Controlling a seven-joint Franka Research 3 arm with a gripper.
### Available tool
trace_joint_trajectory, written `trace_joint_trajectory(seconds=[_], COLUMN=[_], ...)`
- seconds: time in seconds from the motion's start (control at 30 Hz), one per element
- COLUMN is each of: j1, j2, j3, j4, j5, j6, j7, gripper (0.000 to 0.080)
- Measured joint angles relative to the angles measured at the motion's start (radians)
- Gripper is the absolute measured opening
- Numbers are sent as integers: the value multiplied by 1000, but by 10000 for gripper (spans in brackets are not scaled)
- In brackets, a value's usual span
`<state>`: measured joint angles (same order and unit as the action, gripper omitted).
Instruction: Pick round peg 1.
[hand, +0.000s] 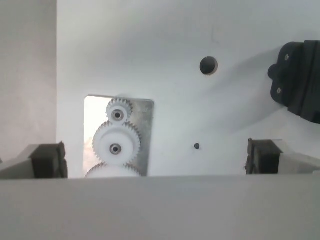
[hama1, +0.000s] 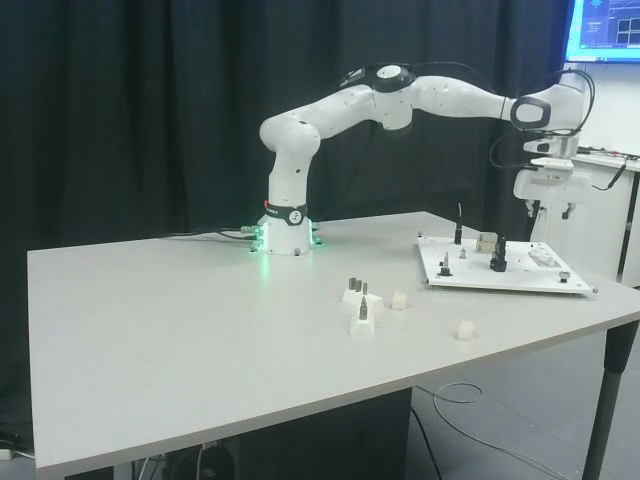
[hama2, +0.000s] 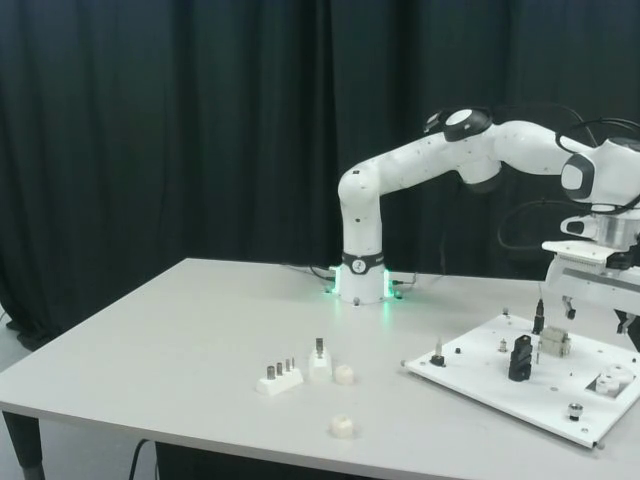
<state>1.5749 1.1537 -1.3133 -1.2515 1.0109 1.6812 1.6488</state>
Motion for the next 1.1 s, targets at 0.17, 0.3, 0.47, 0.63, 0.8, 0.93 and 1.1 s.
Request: trace_joint_trajectory(seconds=[0.17, 0.3, 0.47, 0.63, 0.8, 0.93, 1.1], j1=[3, 3, 3, 3, 1, 1, -1], j2=[0, 0, 0, 0, 2, 3, 3], j3=[-3, -4, -7, -17, -37, -57, -77], j4=[0, 0, -1, -6, -16, -33, -57], j5=[0, 0, 0, -1, -10, -38, -82], j6=[0, 0, 0, 0, 0, -2, -4], j7=[0, 0, 5, 18, 30, 34, 32], gripper=[800, 800, 800, 800, 800, 800, 800])
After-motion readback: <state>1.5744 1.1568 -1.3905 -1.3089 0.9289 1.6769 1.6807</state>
